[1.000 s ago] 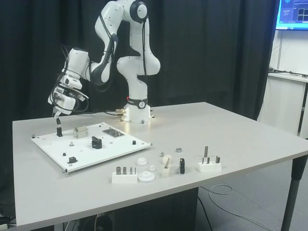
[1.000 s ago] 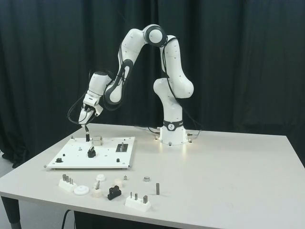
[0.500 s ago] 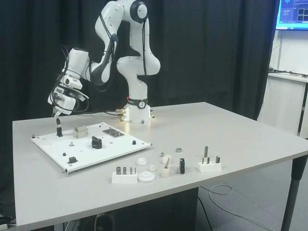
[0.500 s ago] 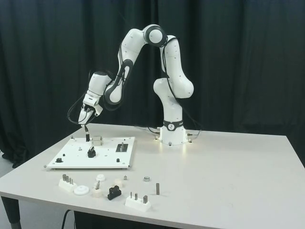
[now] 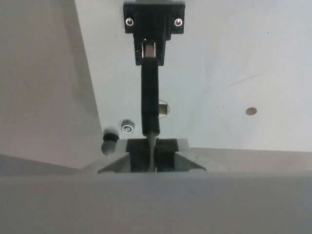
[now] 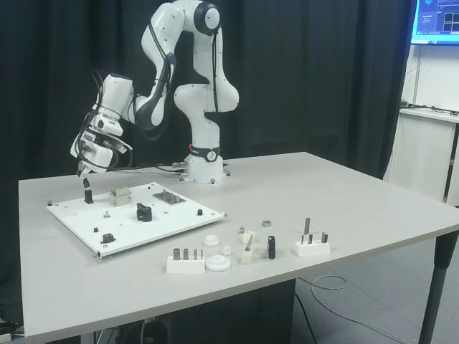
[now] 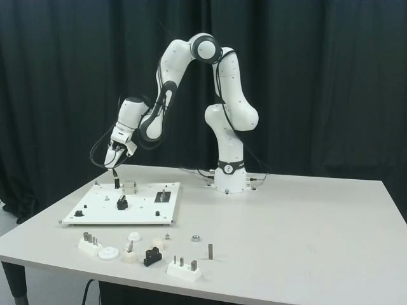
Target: Insert USB.
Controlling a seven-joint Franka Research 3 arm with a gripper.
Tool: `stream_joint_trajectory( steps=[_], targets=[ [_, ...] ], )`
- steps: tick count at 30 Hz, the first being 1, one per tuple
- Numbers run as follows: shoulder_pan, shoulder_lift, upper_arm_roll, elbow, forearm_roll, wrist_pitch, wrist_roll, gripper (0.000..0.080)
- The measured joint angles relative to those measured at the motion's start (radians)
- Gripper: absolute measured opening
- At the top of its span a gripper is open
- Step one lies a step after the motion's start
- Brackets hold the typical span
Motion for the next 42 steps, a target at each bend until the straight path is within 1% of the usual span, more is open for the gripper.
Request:
stream_joint_trajectory(
  steps=[9, 30, 36, 42],
  targets=[
    [-0.004, 0.015, 0.006, 0.003, 0.000, 0.020, 0.002, 0.0025],
    [-0.005, 0.015, 0.006, 0.002, 0.000, 0.020, 0.002, 0.0025],
    [-0.008, 0.011, 0.006, 0.001, 0.000, 0.016, 0.002, 0.0025],
    [-0.013, -0.002, 0.005, -0.004, 0.000, -0.004, 0.002, 0.0025]
  ],
)
